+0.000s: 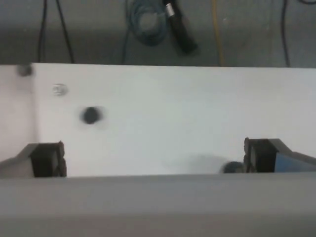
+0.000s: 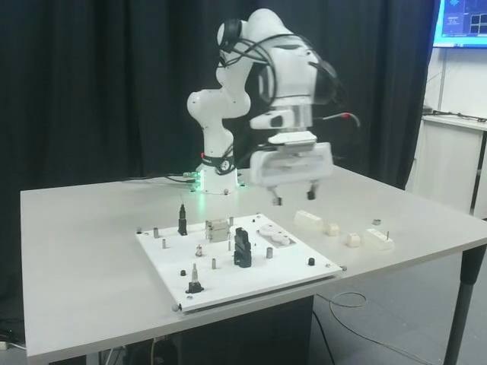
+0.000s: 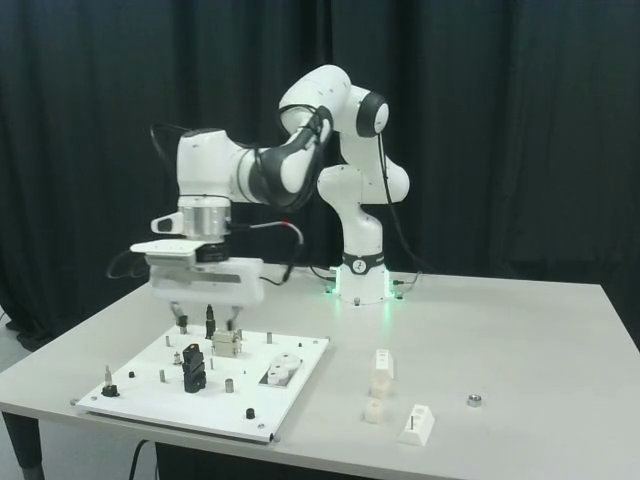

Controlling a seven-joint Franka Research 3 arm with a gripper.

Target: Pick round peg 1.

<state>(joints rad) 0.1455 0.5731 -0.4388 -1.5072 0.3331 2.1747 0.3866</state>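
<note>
**benchrat:** Anyone catch where round peg 1 sat compared with the fingers at that moment?

**torque_tom:** Honestly couldn't pin it down. A handful of small grey pegs (image 2: 213,263) stood upright on the white board (image 2: 293,275), and I couldn't tell which one was number 1. All of them were down on the board, though, and none was anywhere between the fingers.

**benchrat:** And the gripper?

**torque_tom:** The gripper (image 2: 294,198) hung in the air above the board, pointing straight down, not touching anything. From the second room view it (image 3: 205,320) was over the far part of the board (image 3: 300,395), the side toward the arm's base, with the pegs (image 3: 228,386) lower and mostly nearer the camera.

**benchrat:** Fingers spread or pinched?

**torque_tom:** Spread wide with nothing in them. In the wrist view the two fingers (image 1: 47,159) sat far apart, and the gap at the gripper (image 1: 153,158) showed only bare white board (image 1: 197,108). A small black dot (image 1: 90,115) was on that surface, off toward one finger and outside the gap — too blurry to say what it was.

**benchrat:** So no peg in that view?

**torque_tom:** None I could make out. The board lay on the grey table (image 2: 76,228), and the pegs stood on it.
</note>
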